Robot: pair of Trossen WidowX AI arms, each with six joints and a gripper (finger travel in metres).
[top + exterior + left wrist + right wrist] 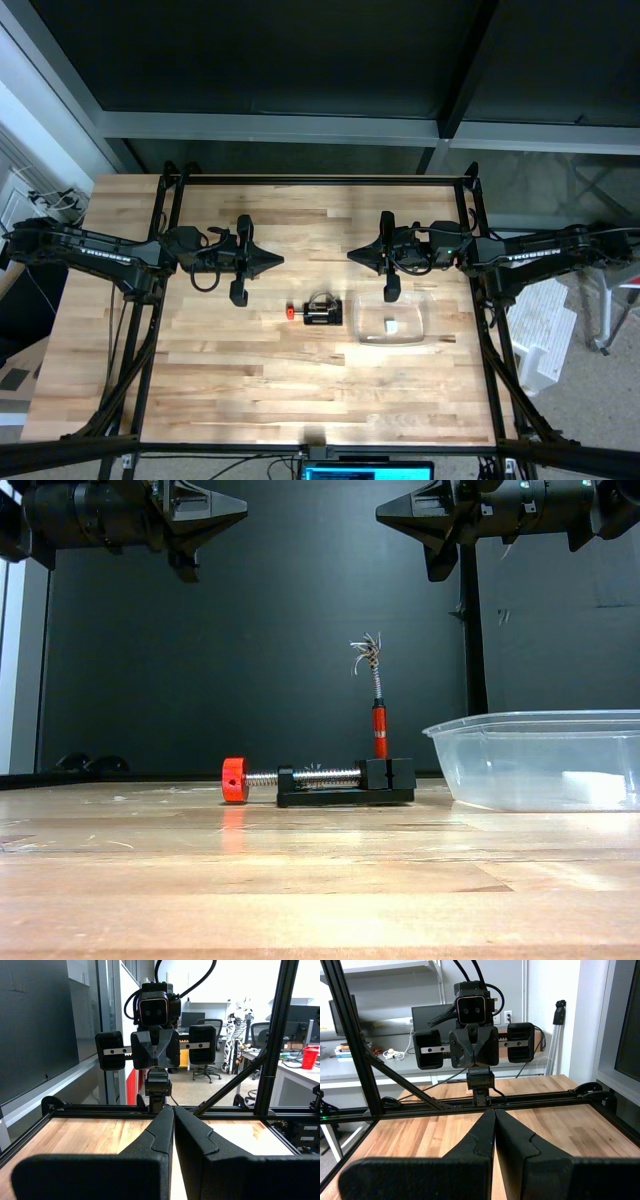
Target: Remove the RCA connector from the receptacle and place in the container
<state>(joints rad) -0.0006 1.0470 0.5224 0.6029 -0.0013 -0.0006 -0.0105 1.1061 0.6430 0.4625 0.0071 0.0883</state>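
Wooden counter [250, 380], plug seated in its block, both arms hanging high above it.
At the centre of the low view the RCA connector [380, 730] stands upright in the right end of the receptacle [345, 780], with a frayed wire rising from its top. The block's red-orange knob [234, 779] points left. The container [530, 765] sits just to the right, apart from the block, with a small white piece [593, 787] lying inside. In the high view the left gripper [279, 260] hangs up and left of the block. The right gripper [350, 256] hangs up and right of it, near the container's upper left corner. Their tips face each other, and each has its jaws pressed together on nothing.
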